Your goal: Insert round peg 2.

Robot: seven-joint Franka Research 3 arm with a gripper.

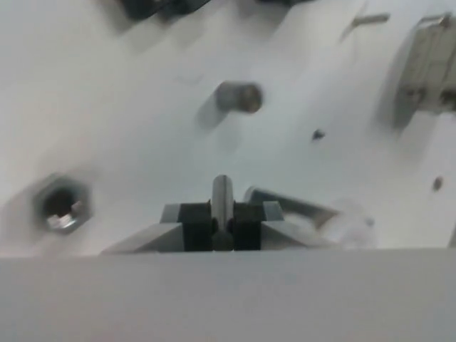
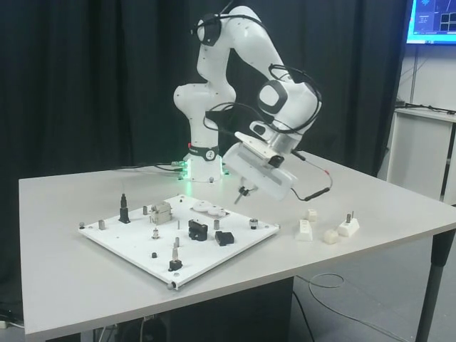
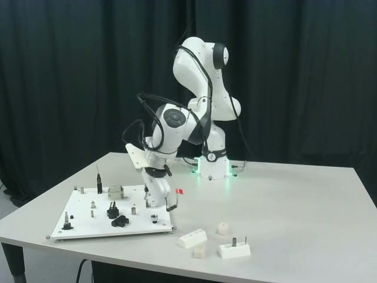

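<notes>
Overhead, the gripper grasps a peg between its fingers, tilted above the white board.

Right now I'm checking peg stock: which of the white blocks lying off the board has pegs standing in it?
The white block nearest the table's front edge: two thin pegs stand upright in it. The long block and the two small blocks show none.

White arm and white board on grey table; black curtain behind
</notes>
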